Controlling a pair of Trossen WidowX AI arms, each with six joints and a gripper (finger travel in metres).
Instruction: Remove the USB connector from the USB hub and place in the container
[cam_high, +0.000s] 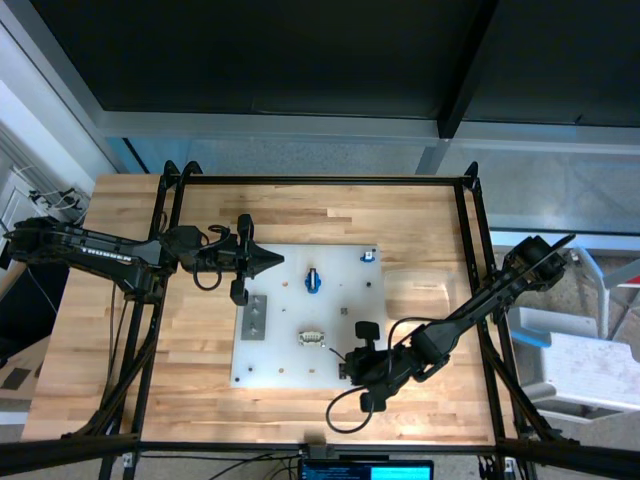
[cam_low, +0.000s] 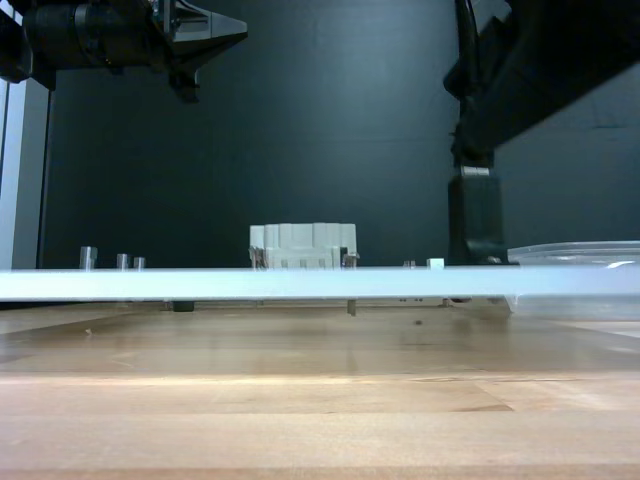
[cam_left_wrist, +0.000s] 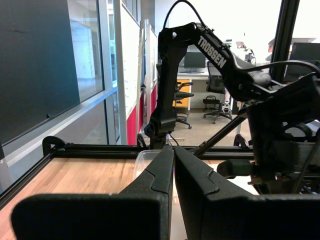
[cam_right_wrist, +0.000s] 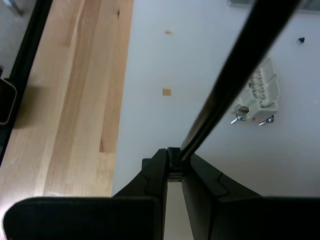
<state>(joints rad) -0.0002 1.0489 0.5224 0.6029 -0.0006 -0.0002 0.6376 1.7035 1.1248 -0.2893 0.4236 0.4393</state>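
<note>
My right gripper (cam_high: 345, 368) is down on the near right part of the white board (cam_high: 290, 300). In the right wrist view its fingers (cam_right_wrist: 200, 180) are shut on the USB connector (cam_right_wrist: 173, 156), a small black plug. Its stiff black wire tail (cam_right_wrist: 225, 85) slants away from the jaws. The USB hub is hidden under the gripper. In the low view the gripper (cam_low: 478, 250) reaches down to board level. The clear container (cam_high: 420, 290) lies just right of the board, apart from the gripper. My left gripper (cam_high: 275, 260) hovers shut and empty above the board's far left edge.
On the board stand a beige-and-metal connector (cam_high: 312, 340), a blue upright clip (cam_high: 312, 280), a grey metal bar (cam_high: 257, 318) and a small blue part (cam_high: 368, 255). A black frame (cam_high: 470, 250) borders the wooden table.
</note>
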